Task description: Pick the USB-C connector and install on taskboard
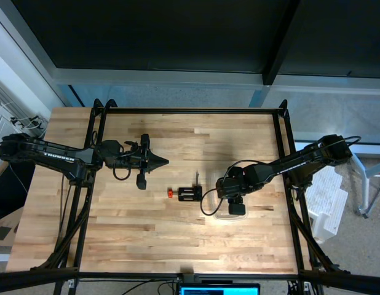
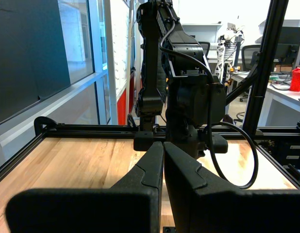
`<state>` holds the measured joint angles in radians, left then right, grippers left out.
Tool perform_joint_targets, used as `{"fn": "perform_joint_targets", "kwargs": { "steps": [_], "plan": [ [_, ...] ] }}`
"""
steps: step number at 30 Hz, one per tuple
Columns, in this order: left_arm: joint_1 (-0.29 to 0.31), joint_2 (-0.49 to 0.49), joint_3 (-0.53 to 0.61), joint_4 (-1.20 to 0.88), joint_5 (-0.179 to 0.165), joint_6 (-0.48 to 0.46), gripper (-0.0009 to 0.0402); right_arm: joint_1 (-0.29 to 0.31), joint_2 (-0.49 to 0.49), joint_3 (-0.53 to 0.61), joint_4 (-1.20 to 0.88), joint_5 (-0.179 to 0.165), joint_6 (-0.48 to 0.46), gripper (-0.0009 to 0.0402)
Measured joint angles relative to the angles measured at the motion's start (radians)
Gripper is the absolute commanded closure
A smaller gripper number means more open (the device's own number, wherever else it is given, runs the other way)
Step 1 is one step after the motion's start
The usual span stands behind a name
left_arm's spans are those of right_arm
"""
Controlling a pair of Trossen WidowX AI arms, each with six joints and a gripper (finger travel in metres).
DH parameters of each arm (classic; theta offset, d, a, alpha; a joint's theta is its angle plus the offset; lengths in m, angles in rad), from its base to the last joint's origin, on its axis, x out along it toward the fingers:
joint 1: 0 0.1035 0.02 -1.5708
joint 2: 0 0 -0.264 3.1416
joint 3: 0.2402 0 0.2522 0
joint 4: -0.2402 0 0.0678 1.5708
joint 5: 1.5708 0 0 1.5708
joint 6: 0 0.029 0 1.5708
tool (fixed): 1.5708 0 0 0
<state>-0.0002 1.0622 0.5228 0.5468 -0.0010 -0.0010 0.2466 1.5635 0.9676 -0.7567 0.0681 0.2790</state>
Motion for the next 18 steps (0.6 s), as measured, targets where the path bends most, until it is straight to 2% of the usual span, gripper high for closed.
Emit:
{"fn": "perform_joint_targets", "kwargs": {
  "steps": [18],
  "plan": [
    [0.0,0.0,0.0,0.0,0.0,0.0,0.0393,0.0,0.0,-0.011,0.016,0.001,0.0,0.0344]
  ]
}}
